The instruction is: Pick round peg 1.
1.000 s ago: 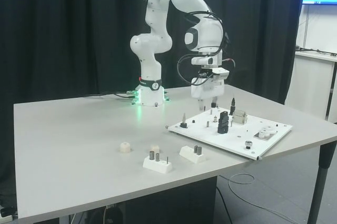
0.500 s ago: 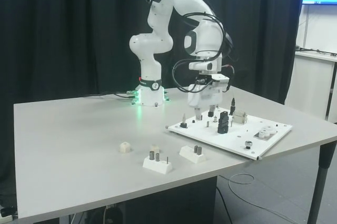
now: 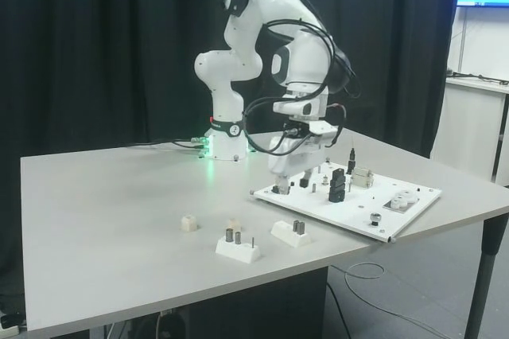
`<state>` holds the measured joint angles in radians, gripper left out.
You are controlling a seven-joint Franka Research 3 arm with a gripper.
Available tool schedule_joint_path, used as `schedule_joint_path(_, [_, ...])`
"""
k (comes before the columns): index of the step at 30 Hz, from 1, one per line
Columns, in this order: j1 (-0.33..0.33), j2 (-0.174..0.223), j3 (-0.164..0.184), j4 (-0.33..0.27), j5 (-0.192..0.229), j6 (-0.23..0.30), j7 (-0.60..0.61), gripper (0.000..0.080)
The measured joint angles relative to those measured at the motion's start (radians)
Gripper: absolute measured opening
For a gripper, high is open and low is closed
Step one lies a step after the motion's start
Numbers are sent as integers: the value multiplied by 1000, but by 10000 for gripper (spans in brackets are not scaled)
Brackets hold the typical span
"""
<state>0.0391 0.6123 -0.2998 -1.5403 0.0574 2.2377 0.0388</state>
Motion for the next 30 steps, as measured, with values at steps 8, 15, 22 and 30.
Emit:
schedule_joint_path(8, [-61, 84, 1, 137, 16, -79, -65, 800])
schedule_joint_path(15, [-107, 148, 2, 230, 43, -130, -115, 800])
schedule_joint_path(22, [-139, 201, 2, 287, 79, -165, -174, 800])
schedule_joint_path(30, [-161, 247, 2, 300, 113, -166, -216, 800])
